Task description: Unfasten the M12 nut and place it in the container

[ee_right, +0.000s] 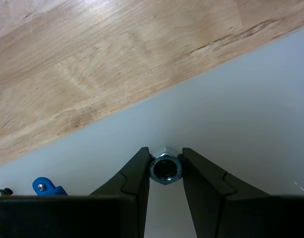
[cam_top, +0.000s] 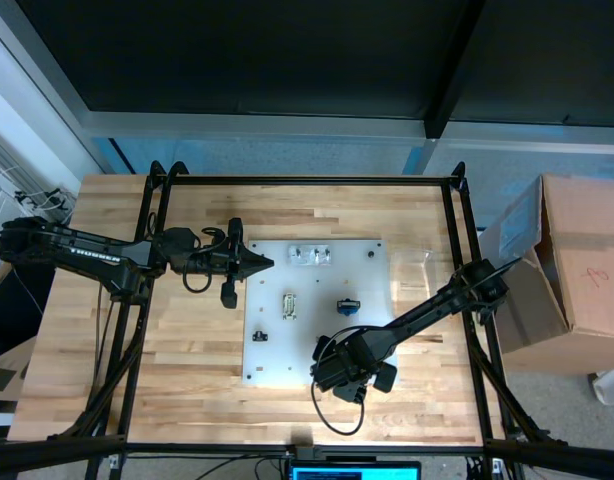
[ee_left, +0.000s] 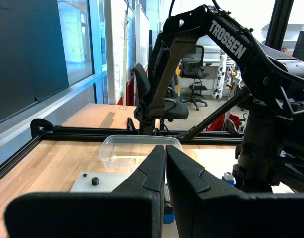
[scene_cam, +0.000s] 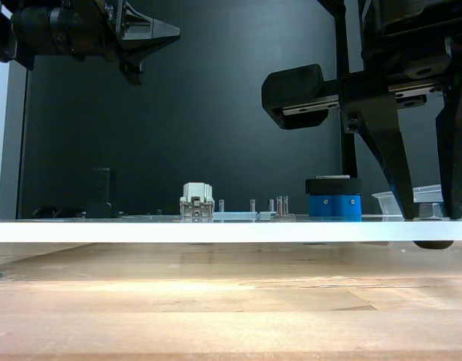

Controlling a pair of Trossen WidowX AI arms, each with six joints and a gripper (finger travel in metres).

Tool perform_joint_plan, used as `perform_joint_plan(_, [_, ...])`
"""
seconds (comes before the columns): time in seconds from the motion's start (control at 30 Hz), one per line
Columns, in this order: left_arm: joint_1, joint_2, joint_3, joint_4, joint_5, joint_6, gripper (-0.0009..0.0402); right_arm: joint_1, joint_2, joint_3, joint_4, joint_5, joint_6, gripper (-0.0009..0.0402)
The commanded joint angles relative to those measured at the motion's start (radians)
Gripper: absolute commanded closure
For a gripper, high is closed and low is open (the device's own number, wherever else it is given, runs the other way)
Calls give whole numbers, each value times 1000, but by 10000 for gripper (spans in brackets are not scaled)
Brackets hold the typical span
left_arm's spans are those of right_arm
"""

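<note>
- Right end effector (ee_right: pixel 165 149) stands low over the board (cam_top: pixel 287 345) at its near right edge, straddling the M12 nut (ee_right: pixel 165 161). We cannot tell whether it grips the nut or merely brackets it.
- Left end effector (cam_top: pixel 267 263), closed on nothing, hovers high by the board's far left edge, well apart from the nut.
- We judge the task barely begun. The nut sits low against the board on its stud (ee_right: pixel 165 170), whose dark top shows in the bore. Unscrewing, lifting off and carrying are all yet to do.
- We see no nut in the container (cam_top: pixel 419 262), which stands on the desk (cam_top: pixel 187 340) just off the board's far right side.
- We think a lift and swing toward the container looks open. The blue fixture (cam_top: pixel 347 305) lies beside that line, and the frame rail (cam_top: pixel 461 220) just past the container is the edge to mind.
</note>
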Motion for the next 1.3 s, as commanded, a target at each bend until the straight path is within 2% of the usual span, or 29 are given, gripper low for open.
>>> perform_joint_plan(0.03, [0,0,0,0,0,0,393,1,0,1,2,3,1,318])
perform_joint_plan(0.37, [0,0,0,0,0,0,393,3,-8,1,-2,3,1,199])
perform_joint_plan(0.5, [0,0,0,0,0,0,393,7,-34,5,-23,2,42,177])
perform_joint_plan(0.6, [0,0,0,0,0,0,393,9,-62,9,-46,3,166,177])
perform_joint_plan(0.7, [0,0,0,0,0,0,393,10,-85,24,-81,3,371,190])
perform_joint_plan(0.77, [0,0,0,0,0,0,393,11,-98,32,-98,2,608,206])
perform_joint_plan(0.87, [0,0,0,0,0,0,393,11,-115,35,-98,2,961,243])
perform_joint_plan(0.93, [0,0,0,0,0,0,393,11,-118,29,-98,3,1092,274])
perform_joint_plan(1.13, [0,0,0,0,0,0,393,23,-126,-29,-48,-15,1133,400])
perform_joint_plan(1.2, [0,0,0,0,0,0,393,23,-127,-60,7,-42,1132,386])
perform_joint_plan(1.3, [0,0,0,0,0,0,393,22,-127,-86,44,-49,1132,396])
